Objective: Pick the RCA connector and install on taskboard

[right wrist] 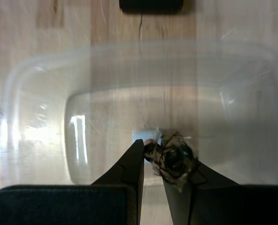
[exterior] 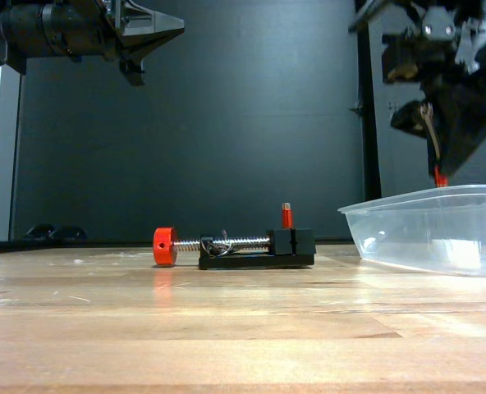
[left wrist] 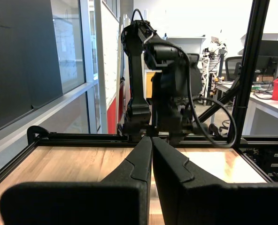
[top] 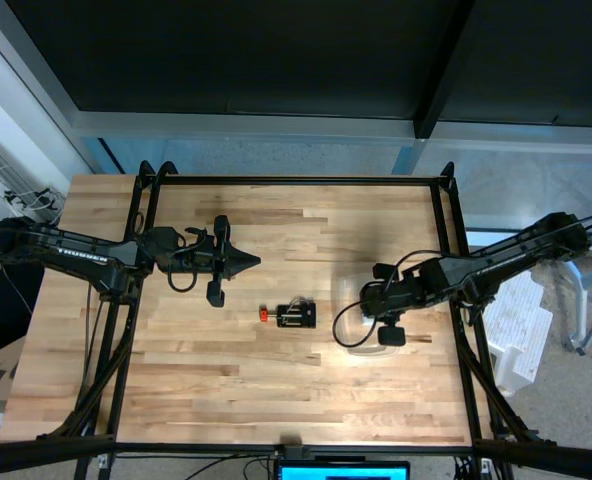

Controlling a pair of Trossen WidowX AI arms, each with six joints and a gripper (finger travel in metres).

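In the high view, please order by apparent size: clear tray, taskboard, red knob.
Largest to smallest:
1. clear tray
2. taskboard
3. red knob
The left gripper hangs beyond and left of the taskboard; the right gripper hangs over the tray.

Taskboard at centre, tray at its right.
In the high view the taskboard [top: 296,316] lies mid-frame, with the tray [top: 339,328] just right of it. The left gripper [top: 254,262] hangs at its upper left. The right gripper [right wrist: 151,146] is over the tray, with the RCA connector [right wrist: 146,136] between its fingertips.

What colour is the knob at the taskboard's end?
The knob is red-orange, best in the low view. Left gripper raised at left; right gripper over tray.
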